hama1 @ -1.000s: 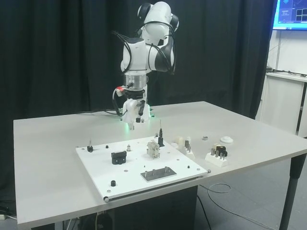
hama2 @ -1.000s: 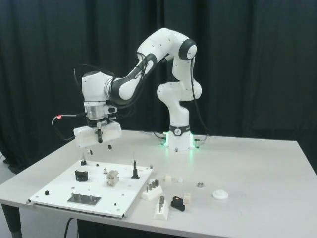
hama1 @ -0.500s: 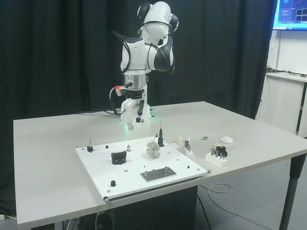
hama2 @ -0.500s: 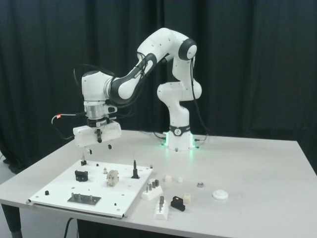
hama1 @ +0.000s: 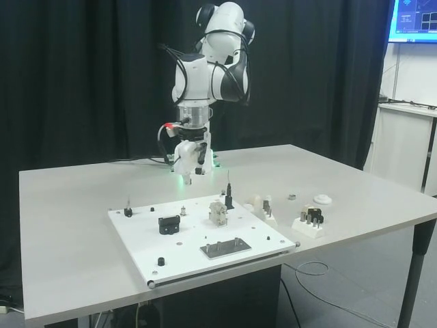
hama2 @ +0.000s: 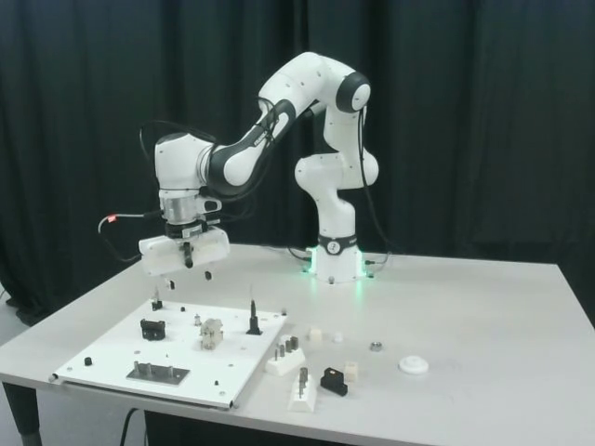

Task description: Pick bolt 4.

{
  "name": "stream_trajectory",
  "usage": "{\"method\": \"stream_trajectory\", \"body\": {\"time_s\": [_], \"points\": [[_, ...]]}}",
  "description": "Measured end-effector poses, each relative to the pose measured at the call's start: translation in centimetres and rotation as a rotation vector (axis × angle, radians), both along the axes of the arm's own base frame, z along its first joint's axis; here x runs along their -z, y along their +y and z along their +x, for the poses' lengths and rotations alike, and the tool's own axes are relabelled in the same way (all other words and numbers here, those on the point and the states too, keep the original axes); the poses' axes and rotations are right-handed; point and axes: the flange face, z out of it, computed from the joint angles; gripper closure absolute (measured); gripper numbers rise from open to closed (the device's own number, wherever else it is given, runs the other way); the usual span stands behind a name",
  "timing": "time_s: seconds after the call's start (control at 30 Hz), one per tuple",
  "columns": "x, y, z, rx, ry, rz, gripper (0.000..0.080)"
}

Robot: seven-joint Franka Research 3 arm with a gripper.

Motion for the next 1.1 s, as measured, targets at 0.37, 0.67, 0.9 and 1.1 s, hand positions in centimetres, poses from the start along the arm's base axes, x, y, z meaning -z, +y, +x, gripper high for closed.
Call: {"method": "stream_trajectory", "body": {"time_s": [0.37, 0.67, 0.9, 1.1], "points": [[-0.5, 1.8, -0.2, 0.002, -0.005, 0.039, 0.0003], [-1.4, 4.7, -0.1, -0.042, -0.008, 0.063, 0.0003], [-2.0, 7.4, -0.1, -0.109, -0.002, 0.068, 0.0003], [-2.3, 10.1, 0.0, -0.166, 0.003, 0.062, 0.0003]]}}
